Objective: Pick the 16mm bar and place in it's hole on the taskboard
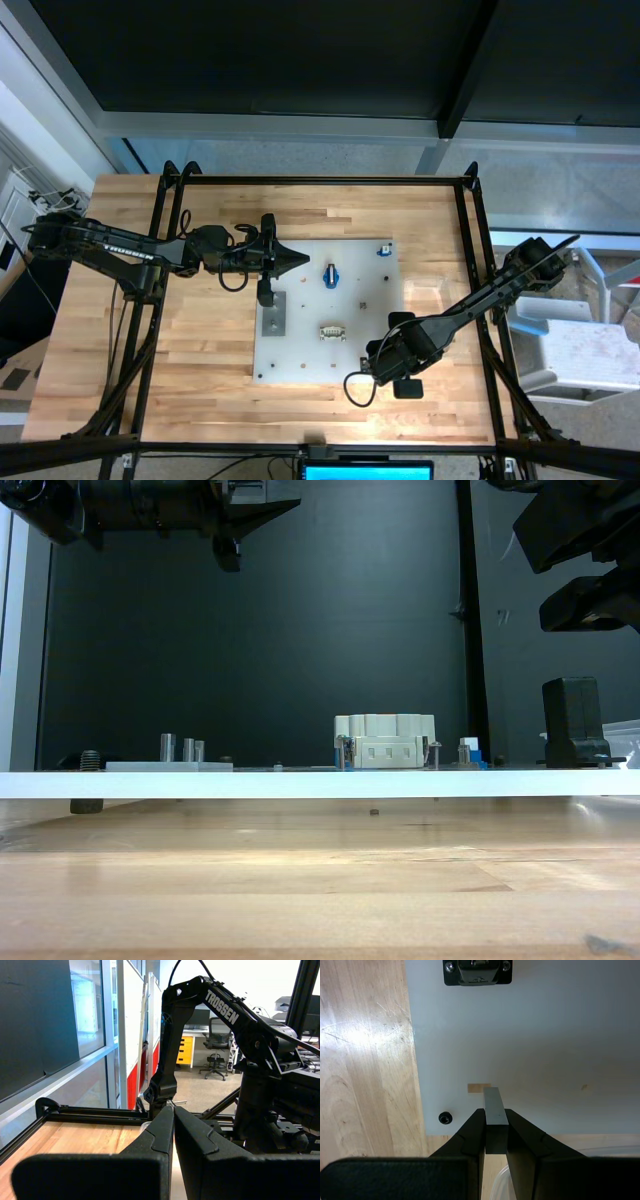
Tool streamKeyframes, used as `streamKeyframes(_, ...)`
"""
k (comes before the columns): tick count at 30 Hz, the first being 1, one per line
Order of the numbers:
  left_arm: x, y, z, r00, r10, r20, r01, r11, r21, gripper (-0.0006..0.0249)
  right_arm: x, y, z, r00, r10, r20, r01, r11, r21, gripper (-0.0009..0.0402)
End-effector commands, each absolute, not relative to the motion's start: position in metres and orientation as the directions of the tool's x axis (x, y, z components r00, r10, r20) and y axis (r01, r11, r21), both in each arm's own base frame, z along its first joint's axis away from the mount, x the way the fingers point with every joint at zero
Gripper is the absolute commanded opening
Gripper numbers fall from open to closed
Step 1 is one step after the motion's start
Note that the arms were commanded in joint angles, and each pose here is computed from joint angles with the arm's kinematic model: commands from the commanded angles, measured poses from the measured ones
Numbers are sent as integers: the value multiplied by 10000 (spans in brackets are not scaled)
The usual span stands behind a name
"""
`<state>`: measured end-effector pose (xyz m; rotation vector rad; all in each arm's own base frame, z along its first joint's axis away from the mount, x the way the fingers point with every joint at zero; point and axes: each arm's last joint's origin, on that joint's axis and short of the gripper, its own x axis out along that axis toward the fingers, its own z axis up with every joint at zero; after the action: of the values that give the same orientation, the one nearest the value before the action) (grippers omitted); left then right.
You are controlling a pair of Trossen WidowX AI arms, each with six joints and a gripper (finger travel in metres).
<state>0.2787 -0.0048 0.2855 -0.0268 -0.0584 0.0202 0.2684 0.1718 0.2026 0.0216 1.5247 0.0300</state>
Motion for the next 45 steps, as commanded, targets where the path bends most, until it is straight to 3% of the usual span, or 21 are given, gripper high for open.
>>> streamKeyframes(1,2788,-48,2855,9981,210,581,-194,9994,-274,0,2700,1727,2034,625,411,-9972,-55,9992,408,0)
streamKeyframes(32,2788,-48,2854,9981,206,577,-191,9995,-270,0,2701,1729,2033,642,427,-9970,-71,9991,423,2)
streamKeyframes(45,2788,-48,2855,9981,206,581,-191,9995,-270,0,2700,1729,2039,656,440,-9969,-65,9990,437,71)
